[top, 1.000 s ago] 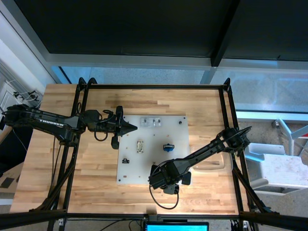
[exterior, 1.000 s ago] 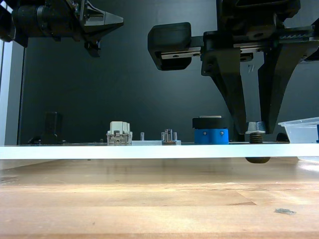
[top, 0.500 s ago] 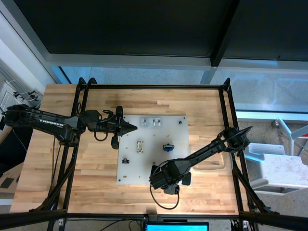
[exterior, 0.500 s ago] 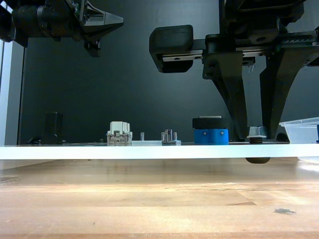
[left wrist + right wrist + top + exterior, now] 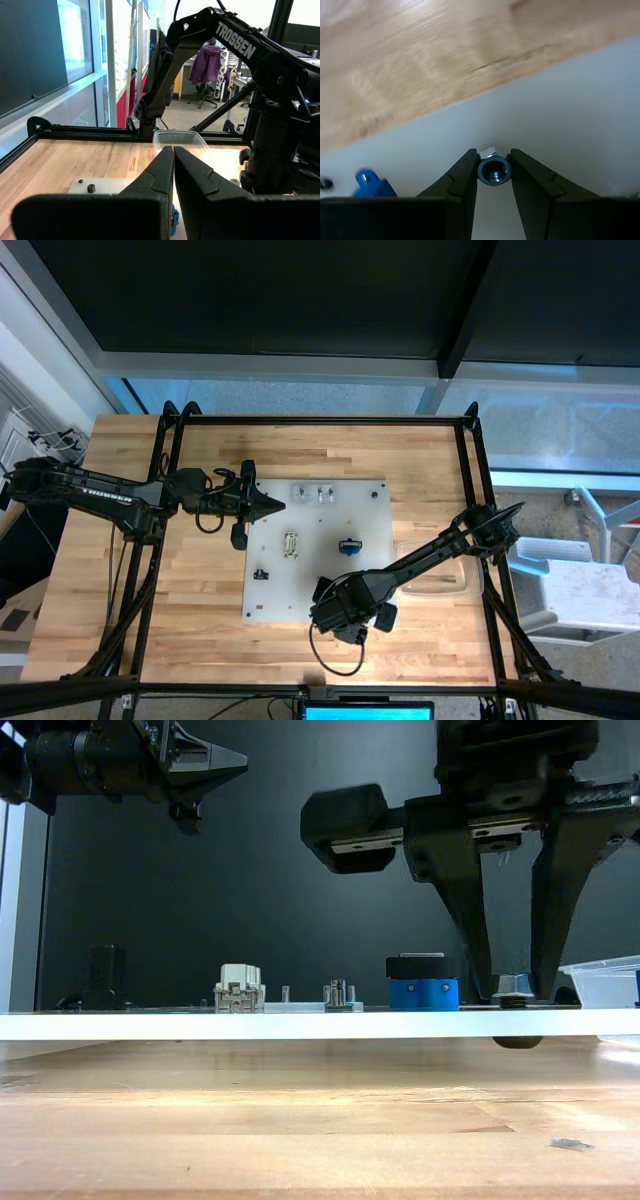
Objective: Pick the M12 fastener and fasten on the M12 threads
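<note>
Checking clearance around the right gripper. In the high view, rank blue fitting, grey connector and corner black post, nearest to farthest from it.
Right gripper holds the nut at the board's near right edge.
1. Blue fitting, just beyond.
2. Grey connector, mid-board left.
3. Black post, far right corner.
Left gripper: above the far left edge.

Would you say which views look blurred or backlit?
Right wrist view: table blurred; nut, gripped by the right gripper at the board's near edge, sharp. Left wrist view: bright windows backlight the left gripper, hovering over the board's far left.
</note>
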You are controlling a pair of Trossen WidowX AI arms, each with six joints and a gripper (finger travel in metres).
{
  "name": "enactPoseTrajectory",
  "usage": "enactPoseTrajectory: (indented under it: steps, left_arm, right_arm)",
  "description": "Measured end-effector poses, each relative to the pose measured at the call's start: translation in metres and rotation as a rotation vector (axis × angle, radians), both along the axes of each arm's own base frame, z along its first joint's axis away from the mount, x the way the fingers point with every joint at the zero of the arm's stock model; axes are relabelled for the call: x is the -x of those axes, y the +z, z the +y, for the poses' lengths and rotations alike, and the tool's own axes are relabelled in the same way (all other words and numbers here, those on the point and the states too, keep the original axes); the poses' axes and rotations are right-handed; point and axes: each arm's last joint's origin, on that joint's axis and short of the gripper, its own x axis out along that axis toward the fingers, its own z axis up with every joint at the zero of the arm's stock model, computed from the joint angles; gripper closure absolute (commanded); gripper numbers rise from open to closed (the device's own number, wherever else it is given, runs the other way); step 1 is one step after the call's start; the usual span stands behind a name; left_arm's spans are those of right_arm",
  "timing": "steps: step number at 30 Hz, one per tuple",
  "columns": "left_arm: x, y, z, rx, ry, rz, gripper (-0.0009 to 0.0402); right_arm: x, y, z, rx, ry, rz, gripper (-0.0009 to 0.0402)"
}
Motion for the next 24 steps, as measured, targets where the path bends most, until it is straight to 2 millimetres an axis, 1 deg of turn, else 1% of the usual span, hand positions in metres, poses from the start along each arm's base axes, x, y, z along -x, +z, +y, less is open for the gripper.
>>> enactPoseTrajectory:
  steps: [6,16,21,24]
  left_arm:
    - [0.0000,0.0000,0.0000,0.000,0.000,0.000,0.0393]
    - [0.0000,0.0000,0.0000,0.000,0.000,0.000,0.0393]
    - [0.0000,0.0000,0.0000,0.000,0.000,0.000,0.0393]
    - [0.0000,0.0000,0.0000,0.000,0.000,0.000,0.0393]
  right_arm:
    - [-0.0001,-0.0001,0.0000,-0.023,-0.317,0.002,0.0375]
    - [0.0000,-0.0006,0.0000,-0.070,-0.974,0.009,0.0375]
    - [0.0001,-0.0006,-0.0001,-0.098,-1.383,0.012,0.0375]
    - [0.0000,-0.0008,-0.0002,-0.111,-1.579,0.013,0.0375]
